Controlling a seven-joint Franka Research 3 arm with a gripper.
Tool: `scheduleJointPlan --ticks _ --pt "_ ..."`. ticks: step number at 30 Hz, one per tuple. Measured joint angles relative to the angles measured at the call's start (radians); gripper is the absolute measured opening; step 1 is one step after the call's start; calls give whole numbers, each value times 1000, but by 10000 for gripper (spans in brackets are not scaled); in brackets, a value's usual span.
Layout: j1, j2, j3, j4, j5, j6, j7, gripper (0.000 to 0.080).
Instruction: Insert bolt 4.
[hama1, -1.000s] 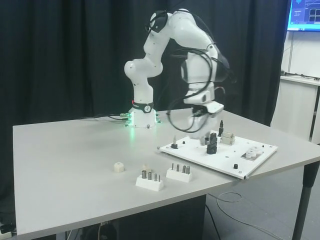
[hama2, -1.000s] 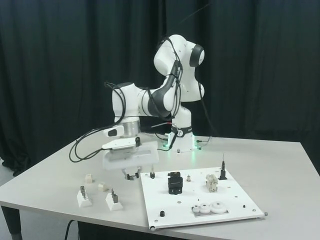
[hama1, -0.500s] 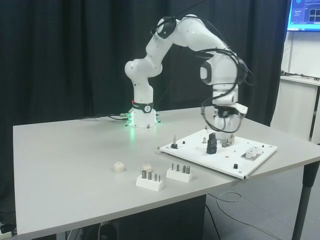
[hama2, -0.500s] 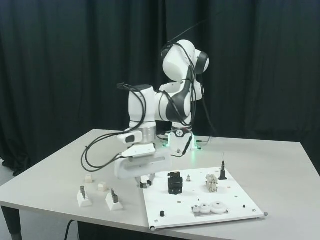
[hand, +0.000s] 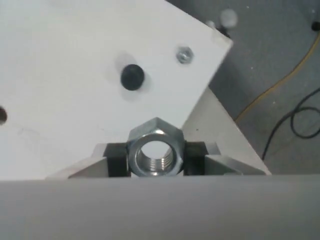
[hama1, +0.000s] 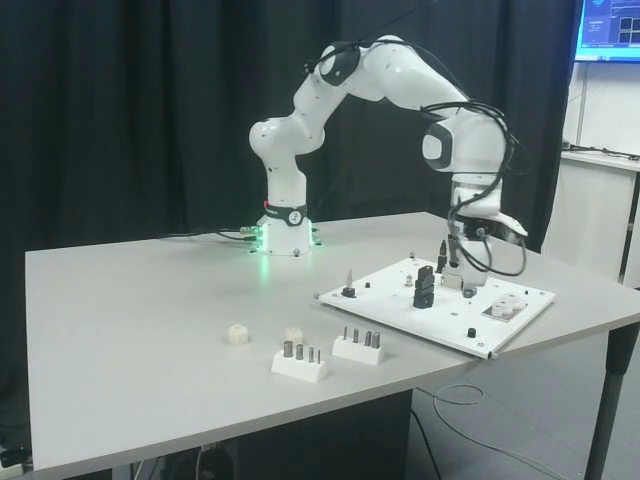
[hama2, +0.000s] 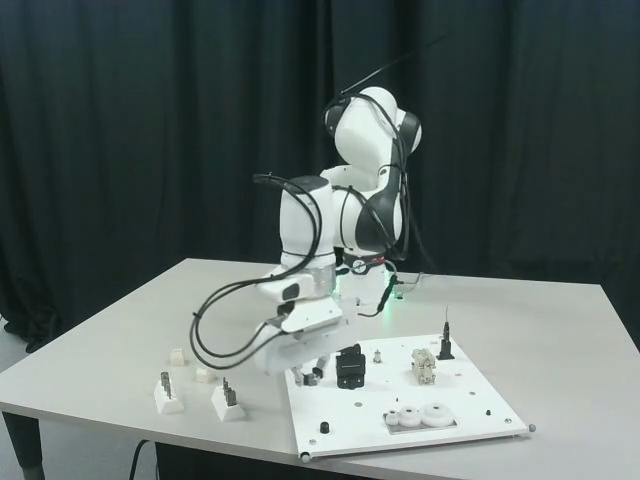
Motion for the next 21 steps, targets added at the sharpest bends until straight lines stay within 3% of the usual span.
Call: scheduleJointPlan --ticks 11,21 --pt "-1 47 22 69 -71 -53 -84 226" --pt "-8 71 64 82 -146 -62 -93 226"
